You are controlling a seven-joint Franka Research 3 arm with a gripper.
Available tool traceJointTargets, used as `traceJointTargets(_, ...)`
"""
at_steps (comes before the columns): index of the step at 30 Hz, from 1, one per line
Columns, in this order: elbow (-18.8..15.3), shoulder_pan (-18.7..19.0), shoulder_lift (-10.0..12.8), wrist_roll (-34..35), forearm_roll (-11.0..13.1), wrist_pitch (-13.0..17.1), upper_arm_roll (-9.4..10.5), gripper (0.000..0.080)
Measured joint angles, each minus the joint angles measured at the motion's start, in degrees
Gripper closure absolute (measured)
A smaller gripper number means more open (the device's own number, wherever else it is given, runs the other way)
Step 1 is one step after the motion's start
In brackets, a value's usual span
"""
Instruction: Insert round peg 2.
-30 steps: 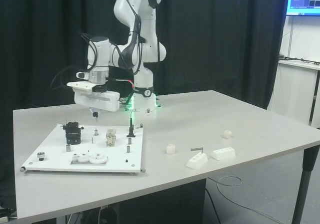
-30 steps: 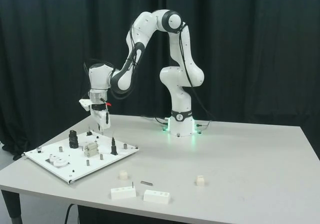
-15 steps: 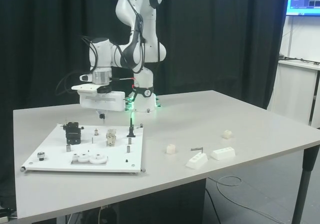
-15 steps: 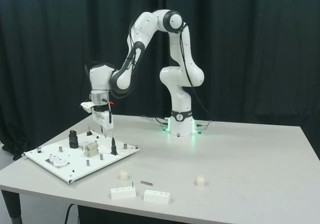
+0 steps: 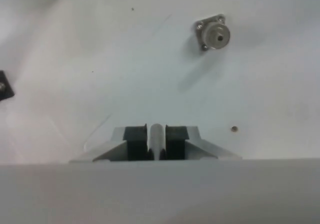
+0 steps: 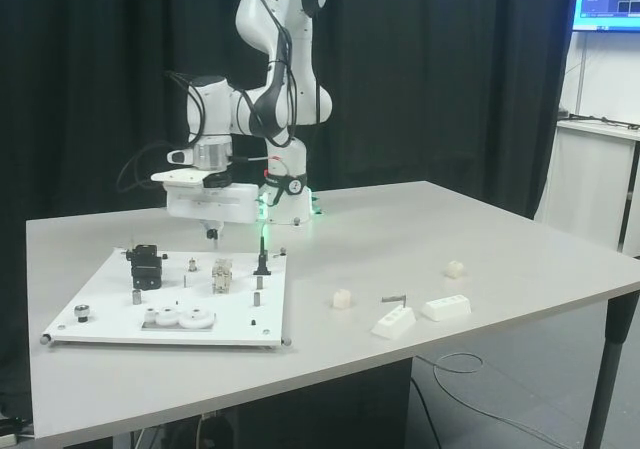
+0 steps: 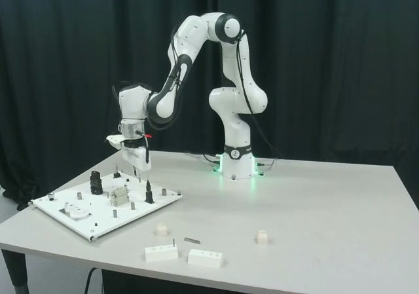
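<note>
My end effector (image 6: 211, 235) hangs above the far edge of the white board (image 6: 110, 321), near its back middle, a little above it and not touching. In the wrist view the two black finger pads (image 5: 135, 143) are pressed close together on a slim grey round peg (image 5: 156, 139), which stands upright between them with its tip pointing down at the board. In the second room view the end effector (image 7: 135, 171) shows the same thin tip sticking out below the fingers.

Under my wrist camera the board (image 5: 100, 64) is mostly bare white, with a small dark hole (image 5: 234, 129) near the peg and a round metal fitting (image 5: 214, 32) on a small screwed flange further off. A black part (image 5: 4, 86) shows at the picture's edge.

On the board sit a black block (image 6: 147, 266), a small grey metal block (image 6: 221, 275), a black upright post (image 6: 262, 261), and a row of white gears (image 6: 178, 318) near the front edge.

On the grey surface (image 6: 400, 239) beside the board lie two white holder blocks (image 6: 420, 315), two small white cubes (image 6: 341, 298) well apart, and a short dark pin (image 6: 394, 296). My base ring glows green (image 6: 265, 212).
</note>
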Motion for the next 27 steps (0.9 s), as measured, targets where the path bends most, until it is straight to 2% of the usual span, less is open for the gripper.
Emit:
traceJointTargets(6, -0.2, 0.0, 0.0, 2.8, -0.8, -1.4, -0.57, 0.0731)
traceJointTargets(18, -0.9, 1.1, -1.9, 9.1, -1.5, -8.0, -0.34, 0.0731)
traceJointTargets(27, -1.5, 3.1, -3.4, 17.5, -7.5, -8.9, -0.32, 0.0731)
